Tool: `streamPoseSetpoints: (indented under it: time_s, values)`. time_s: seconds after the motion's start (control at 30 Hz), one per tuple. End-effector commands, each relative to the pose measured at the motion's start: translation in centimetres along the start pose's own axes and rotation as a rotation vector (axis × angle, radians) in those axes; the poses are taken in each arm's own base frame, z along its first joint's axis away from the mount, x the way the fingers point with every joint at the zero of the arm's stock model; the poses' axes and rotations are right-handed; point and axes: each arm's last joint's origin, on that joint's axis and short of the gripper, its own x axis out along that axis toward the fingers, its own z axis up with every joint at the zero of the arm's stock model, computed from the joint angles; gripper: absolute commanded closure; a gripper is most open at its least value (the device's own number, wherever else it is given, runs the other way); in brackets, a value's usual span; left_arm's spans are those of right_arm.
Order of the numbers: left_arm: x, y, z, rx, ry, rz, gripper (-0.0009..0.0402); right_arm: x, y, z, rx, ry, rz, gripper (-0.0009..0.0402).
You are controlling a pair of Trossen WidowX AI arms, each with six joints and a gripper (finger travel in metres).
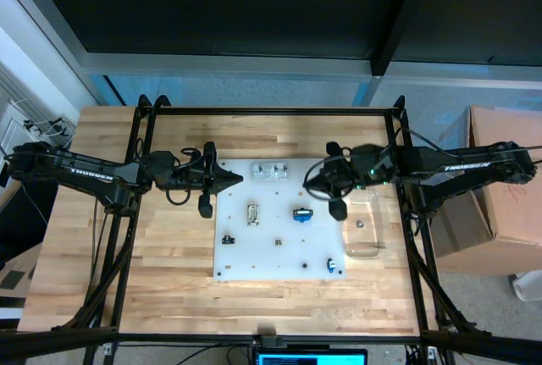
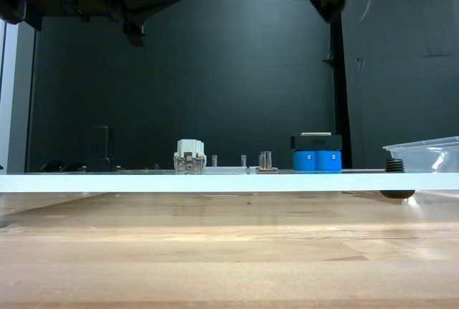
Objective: Unfasten the M12 nut and place it in the container
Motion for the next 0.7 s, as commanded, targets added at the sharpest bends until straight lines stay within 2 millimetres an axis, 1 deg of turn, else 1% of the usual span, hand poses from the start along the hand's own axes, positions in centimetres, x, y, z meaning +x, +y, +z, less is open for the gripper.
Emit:
streamPoseSetpoints:
  time_s: [0.03, 0.17, 0.33, 0.5, 0.7]
  values:
    - [0.0, 0.0, 0.0, 0.0, 0.0, 0.0, 0.0393, 0.4, -0.5, 0.1, -0.018, -0.117, 0.05, 0.0393]
    - [0.0, 0.0, 0.0, 0.0, 0.0, 0.0, 0.0393, 0.9, -1.1, -0.4, -0.023, -0.252, 0.038, 0.0393]
    - [0.0, 0.0, 0.0, 0.0, 0.0, 0.0, 0.0393, 1.5, -1.7, -1.9, -0.019, -0.355, 0.025, 0.0394]
    - [0.0, 0.0, 0.0, 0.0, 0.0, 0.0, 0.0393, 1.8, -2.0, -3.2, -0.015, -0.423, 0.02, 0.0394]
    - [0.0, 0.0, 0.0, 0.0, 0.0, 0.0, 0.0393, 2.1, -2.0, -4.3, -0.009, -0.415, 0.022, 0.0394]
